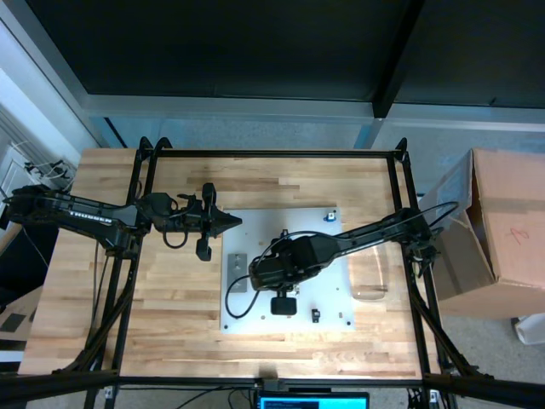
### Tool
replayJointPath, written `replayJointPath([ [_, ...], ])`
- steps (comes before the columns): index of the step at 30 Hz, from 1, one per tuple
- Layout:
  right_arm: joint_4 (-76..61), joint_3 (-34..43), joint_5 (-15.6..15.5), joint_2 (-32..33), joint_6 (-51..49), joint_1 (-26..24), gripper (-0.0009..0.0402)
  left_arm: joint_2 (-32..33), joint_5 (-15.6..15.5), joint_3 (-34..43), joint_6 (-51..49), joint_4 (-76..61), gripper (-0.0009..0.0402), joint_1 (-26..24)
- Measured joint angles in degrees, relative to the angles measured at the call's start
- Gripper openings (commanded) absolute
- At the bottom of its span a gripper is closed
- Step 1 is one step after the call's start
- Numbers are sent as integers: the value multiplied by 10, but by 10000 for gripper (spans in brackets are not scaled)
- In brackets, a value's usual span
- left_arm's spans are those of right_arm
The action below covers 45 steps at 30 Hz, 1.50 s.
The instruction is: Remove the HAN10E connector from the taskboard and place in the container
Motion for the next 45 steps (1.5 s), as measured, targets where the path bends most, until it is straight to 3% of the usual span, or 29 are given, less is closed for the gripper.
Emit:
replayJointPath([
  [9,-25,-39,1,-75,1,1,0,0,0,0,0,0,0,0],
  [16,-25,-52,0,-83,1,3,6,0,0,0,0,0,0,0],
  [19,-25,-52,0,-82,4,4,42,0,0,0,0,0,0,0],
  [27,-25,-52,-3,-53,17,8,203,0,0,0,0,0,0,0],
  [31,-25,-52,-5,-33,18,11,253,0,0,0,0,0,0,0],
  [45,-16,-53,-5,33,3,19,267,0,0,0,0,0,0,0],
])
